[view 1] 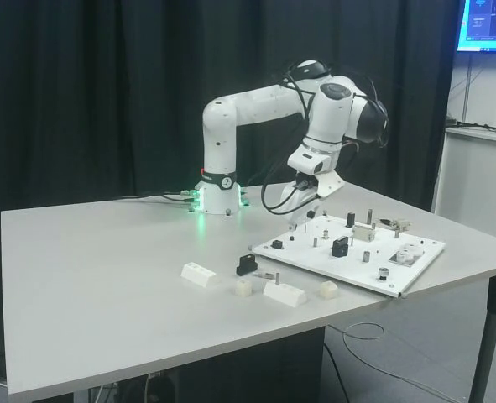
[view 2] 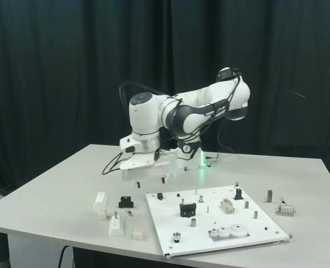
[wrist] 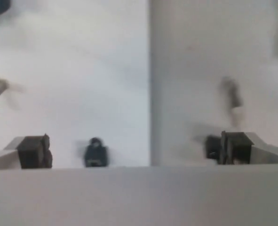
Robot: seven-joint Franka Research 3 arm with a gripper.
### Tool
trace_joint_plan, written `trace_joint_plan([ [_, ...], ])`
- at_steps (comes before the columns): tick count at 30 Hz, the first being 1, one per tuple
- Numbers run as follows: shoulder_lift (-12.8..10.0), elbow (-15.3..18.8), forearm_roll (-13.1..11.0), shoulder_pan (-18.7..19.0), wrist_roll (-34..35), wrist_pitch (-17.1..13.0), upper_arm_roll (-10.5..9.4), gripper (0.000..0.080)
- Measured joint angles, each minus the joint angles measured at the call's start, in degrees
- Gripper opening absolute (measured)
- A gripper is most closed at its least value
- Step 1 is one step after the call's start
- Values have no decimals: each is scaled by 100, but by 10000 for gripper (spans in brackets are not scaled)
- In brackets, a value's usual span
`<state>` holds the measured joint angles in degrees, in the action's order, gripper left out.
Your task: Remove round peg 1.
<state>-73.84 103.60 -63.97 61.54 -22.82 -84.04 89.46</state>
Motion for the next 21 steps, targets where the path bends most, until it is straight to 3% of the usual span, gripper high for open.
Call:
trace_joint_plan([
  [8,20,769,24,750,50,-84,56,800],
  [21,165,1775,16,1869,303,-613,62,800],
])
